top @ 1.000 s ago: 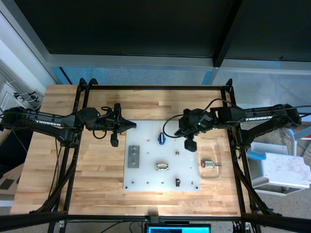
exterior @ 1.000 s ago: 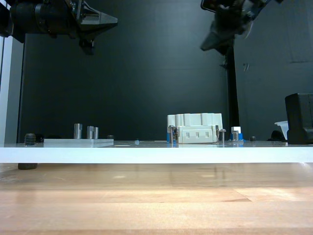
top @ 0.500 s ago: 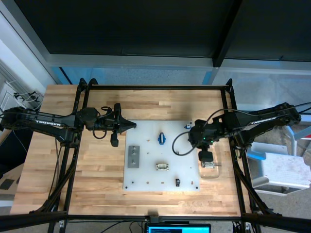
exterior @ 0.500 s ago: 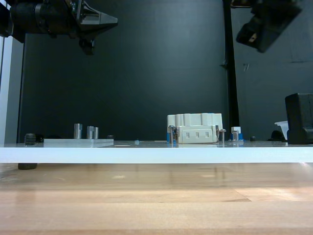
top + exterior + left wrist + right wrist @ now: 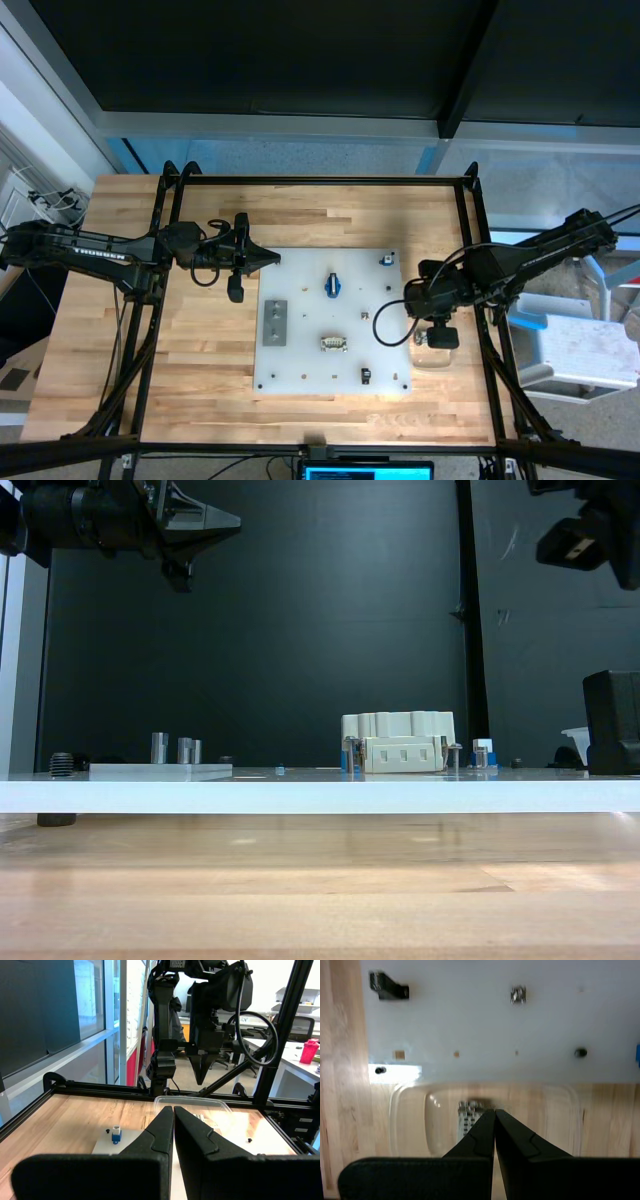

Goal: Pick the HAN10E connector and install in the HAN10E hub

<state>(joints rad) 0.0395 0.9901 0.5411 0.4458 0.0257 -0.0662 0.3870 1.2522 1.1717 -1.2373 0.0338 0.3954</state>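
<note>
The wooden bench (image 5: 100,350) carries a black frame (image 5: 320,181) and, right of its middle, a white task board (image 5: 300,370). The left arm (image 5: 90,250) reaches in from the bench's left edge. Its left gripper (image 5: 270,260) hangs high above the board's far left corner, fingers (image 5: 160,1130) pressed together on nothing. The right arm (image 5: 540,250) comes in from the right edge. Its right gripper (image 5: 440,338) points down over a clear plastic tray (image 5: 405,1120) that lies against the board's right edge. Its fingers (image 5: 482,1135) are closed tip to tip and hold nothing.

A grey metal block with two holes (image 5: 275,323) stands near the board's left edge. The HAN10E hub (image 5: 334,344), cream with metal end tabs, sits near the board's middle, towards the near edge. The HAN10E connector (image 5: 469,1119) lies inside the tray beneath the right gripper's tips, partly hidden by them. Whether they touch cannot be told. A blue piece (image 5: 332,285) stands on the board's far half. A small black part (image 5: 366,375) sits close to the near edge.
</note>
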